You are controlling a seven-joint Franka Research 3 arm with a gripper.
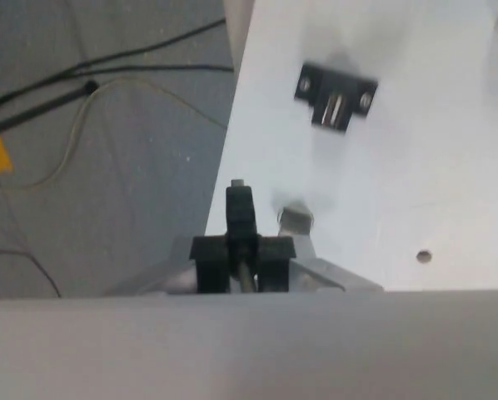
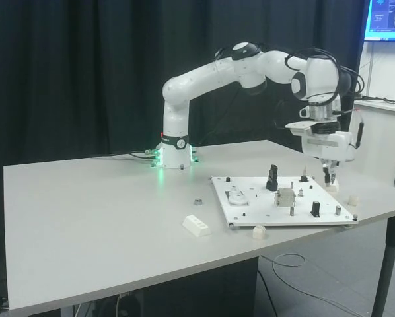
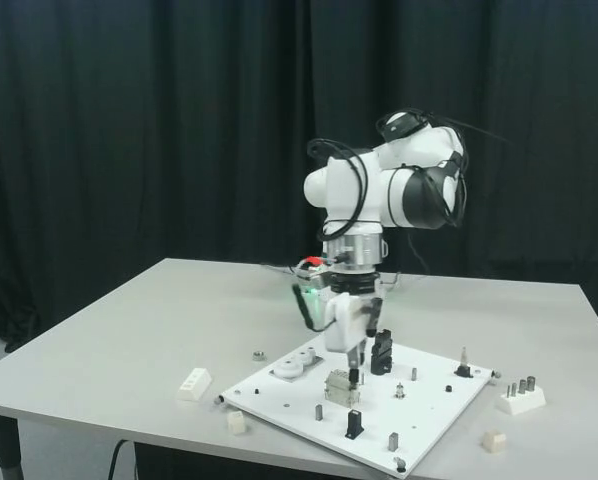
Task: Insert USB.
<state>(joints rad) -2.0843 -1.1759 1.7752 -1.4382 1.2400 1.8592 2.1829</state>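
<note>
white board, black plug: the usb held off the board's edge, socket further in

we see the gripper (image 1: pixel 241 250) with its two black fingers closed tight on a small black usb plug (image 1: pixel 240 208), the plug's tip pointing straight down and its thin cable running up between the fingers. we take the white board (image 1: pixel 415 150) as our landmark. in the wrist view the plug hangs right at one edge of the board, partly over the grey floor beyond it, where dark cables (image 1: pixel 107 67) trail.

the target, as we judge it, is the black socket block (image 1: pixel 335 97) screwed to the board, its slot showing as a pale strip in the middle. it lies well inside the board from that edge, clearly apart from the plug and not beneath it. a small grey metal part (image 1: pixel 296 219) stands on the board just beside the fingers.

in the first room view the gripper (image 2: pixel 328 173) hovers above the board's far right corner, clear of the surface.

we judge the plug's long axis to be upright. the coming move calls for travel inward across the board, until the tip is over the slot, before any descent.
</note>
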